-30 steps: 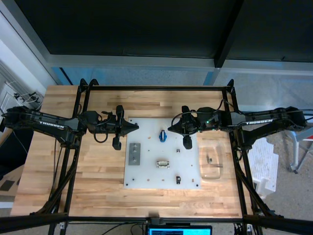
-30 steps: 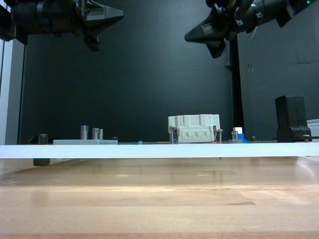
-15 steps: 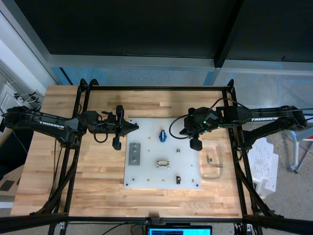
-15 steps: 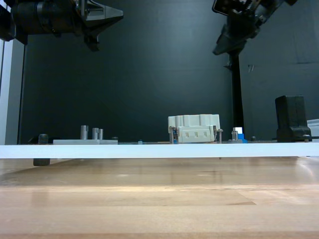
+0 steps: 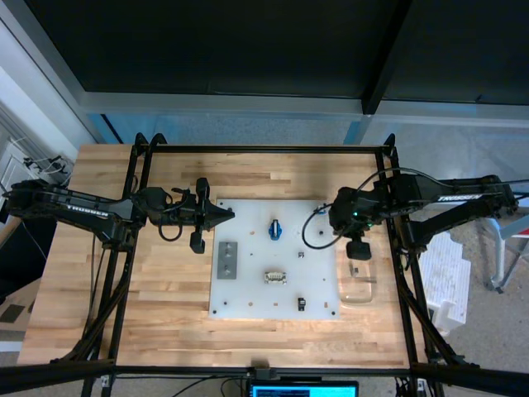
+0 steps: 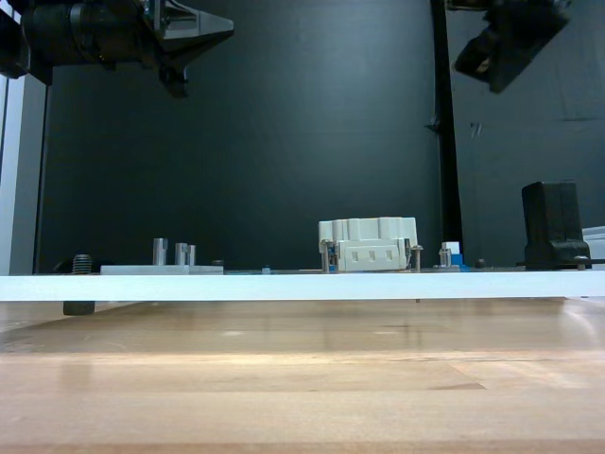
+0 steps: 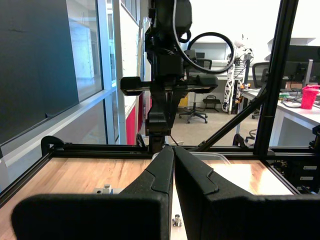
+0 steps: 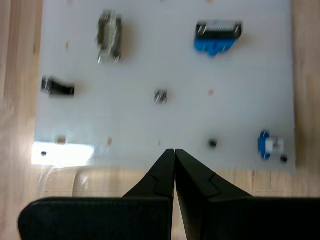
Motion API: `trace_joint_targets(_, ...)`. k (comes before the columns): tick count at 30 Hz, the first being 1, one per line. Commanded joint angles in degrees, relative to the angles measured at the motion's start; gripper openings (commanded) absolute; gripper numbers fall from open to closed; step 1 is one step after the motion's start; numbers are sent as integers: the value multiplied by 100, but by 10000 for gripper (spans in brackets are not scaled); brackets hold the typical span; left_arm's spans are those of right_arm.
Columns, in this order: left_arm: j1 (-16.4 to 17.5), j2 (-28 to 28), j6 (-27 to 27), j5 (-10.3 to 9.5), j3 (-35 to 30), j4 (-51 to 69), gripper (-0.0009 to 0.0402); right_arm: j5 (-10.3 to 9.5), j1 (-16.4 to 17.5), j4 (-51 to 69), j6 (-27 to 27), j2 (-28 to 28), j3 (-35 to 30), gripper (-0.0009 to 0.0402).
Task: Pick the 16mm bar and install on taskboard
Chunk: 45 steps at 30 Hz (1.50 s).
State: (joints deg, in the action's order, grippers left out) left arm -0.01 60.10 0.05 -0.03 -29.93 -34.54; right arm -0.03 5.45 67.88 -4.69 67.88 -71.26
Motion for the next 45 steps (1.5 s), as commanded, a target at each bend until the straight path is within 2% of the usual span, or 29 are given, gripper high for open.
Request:
trace_joint_targets(1,0,0,0,2,-2,0,0,2,120,363,-96,7,-70,0)
trace_joint_targets(11,0,0,0,2,-2,0,0,2,396,1123,-442,13,-48,0)
trace_joint_targets(24,2,0,0,2,-2,0,0,61,1106,1563,-1134,125,-42,0)
trace_joint_targets(35,0,0,0,2,-2,0,0,70,1342,1561,-1165,354,155,0)
trace_joint_targets(39,2,0,0,2,-2,0,0,299,1410,1478,-1285,356,369,1)
trace_joint_targets(45,2,0,0,2,-2,0,0,299,1438,1209,-1331,354,629,46)
